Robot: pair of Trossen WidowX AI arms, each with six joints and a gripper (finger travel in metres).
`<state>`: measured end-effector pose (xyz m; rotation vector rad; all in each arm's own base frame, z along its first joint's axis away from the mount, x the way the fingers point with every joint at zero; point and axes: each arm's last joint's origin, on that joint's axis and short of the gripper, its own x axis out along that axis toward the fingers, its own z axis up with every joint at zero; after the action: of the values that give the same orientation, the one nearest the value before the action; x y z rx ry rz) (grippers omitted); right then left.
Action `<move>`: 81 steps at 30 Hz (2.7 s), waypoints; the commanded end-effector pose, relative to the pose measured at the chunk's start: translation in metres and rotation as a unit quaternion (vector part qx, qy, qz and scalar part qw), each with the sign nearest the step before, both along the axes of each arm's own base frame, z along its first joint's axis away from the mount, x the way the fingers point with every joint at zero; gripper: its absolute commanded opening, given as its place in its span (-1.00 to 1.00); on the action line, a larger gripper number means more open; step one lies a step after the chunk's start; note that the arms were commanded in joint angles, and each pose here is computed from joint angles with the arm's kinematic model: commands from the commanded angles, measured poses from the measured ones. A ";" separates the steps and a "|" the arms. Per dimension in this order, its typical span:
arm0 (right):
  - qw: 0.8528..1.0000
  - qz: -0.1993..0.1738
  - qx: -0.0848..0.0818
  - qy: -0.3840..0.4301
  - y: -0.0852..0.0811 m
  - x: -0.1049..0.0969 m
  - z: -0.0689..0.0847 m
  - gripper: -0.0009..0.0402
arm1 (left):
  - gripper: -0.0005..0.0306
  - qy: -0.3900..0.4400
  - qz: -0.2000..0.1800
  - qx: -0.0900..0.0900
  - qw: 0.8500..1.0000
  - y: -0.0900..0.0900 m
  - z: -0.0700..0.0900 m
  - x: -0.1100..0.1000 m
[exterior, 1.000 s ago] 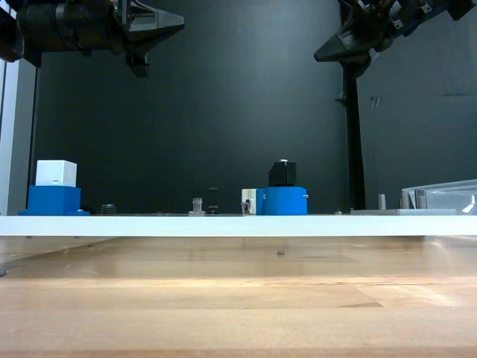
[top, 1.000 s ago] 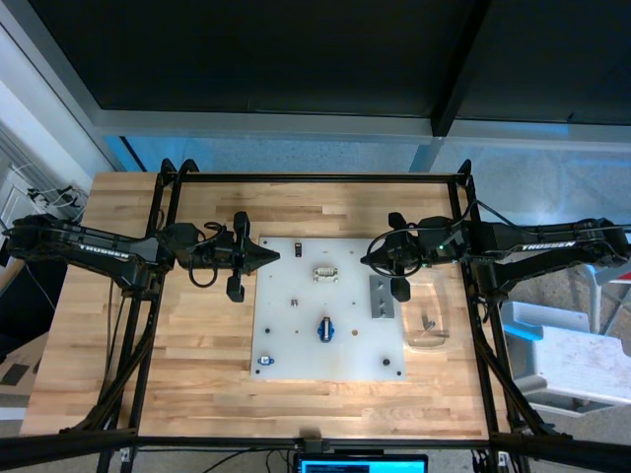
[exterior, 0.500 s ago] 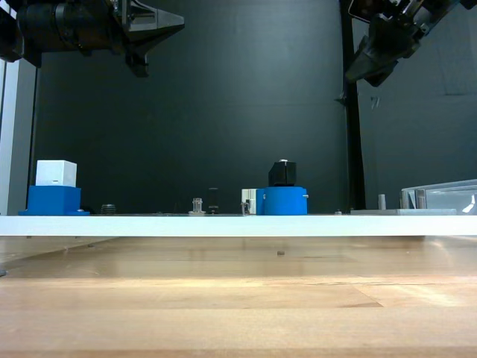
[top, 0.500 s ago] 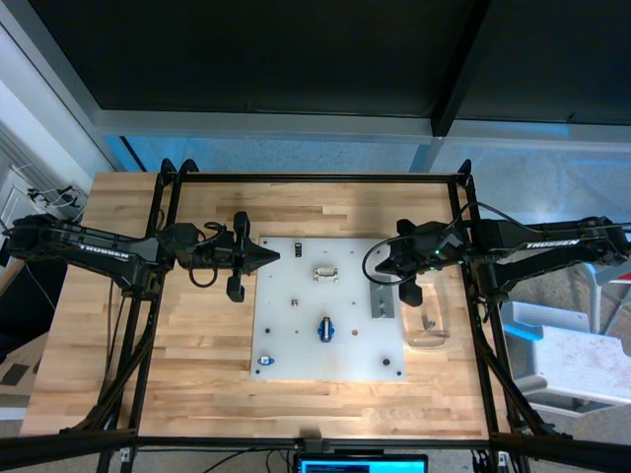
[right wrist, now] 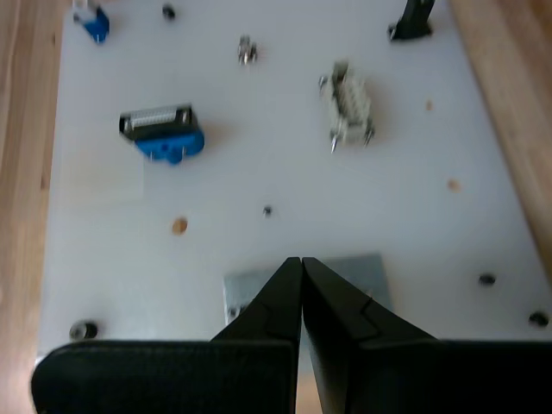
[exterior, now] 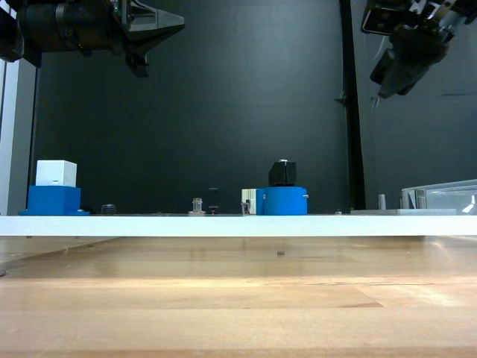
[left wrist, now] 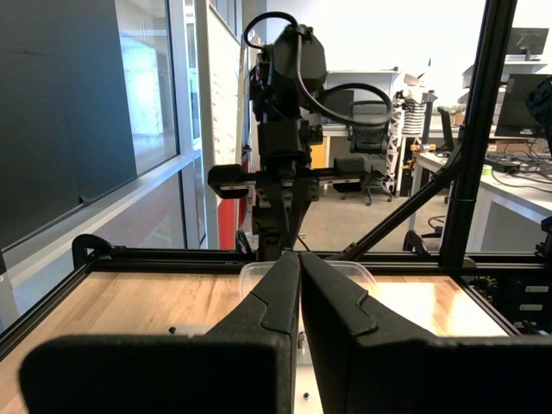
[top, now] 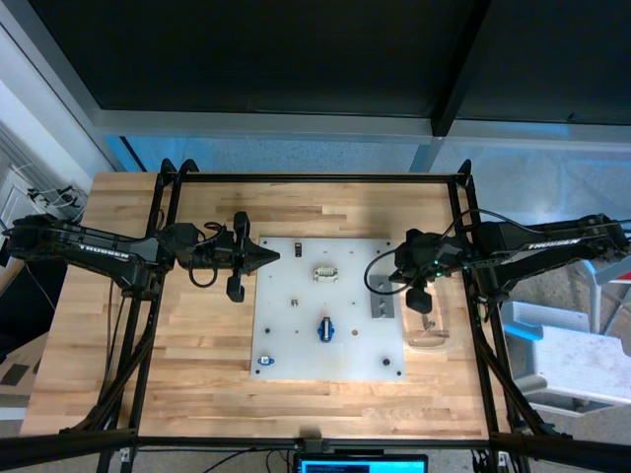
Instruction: Pick the 16mm cylinder and place it in the taskboard
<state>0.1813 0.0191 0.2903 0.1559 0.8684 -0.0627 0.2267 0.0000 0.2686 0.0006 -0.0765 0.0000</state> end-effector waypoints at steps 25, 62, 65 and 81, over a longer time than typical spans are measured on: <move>0.986 0.022 0.005 0.167 0.037 -0.024 -0.022 -0.96 | -0.97 0.000 0.000 0.000 1.000 0.000 0.000 0.000; 0.965 0.064 -0.006 0.254 0.064 -0.045 -0.042 -0.86 | -0.96 0.000 0.000 0.000 1.000 0.000 0.000 0.000; 0.965 0.064 -0.005 0.254 0.065 -0.045 -0.043 -0.70 | -0.96 0.000 0.000 0.000 1.000 0.000 0.000 0.000; 0.962 0.065 -0.016 0.263 0.070 -0.040 -0.055 0.09 | -0.96 0.000 0.000 0.000 1.000 0.000 0.000 0.000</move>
<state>0.1410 0.0890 0.2372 0.0515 1.4054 0.0062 0.2267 0.0000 0.2687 0.0006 -0.0769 -0.0004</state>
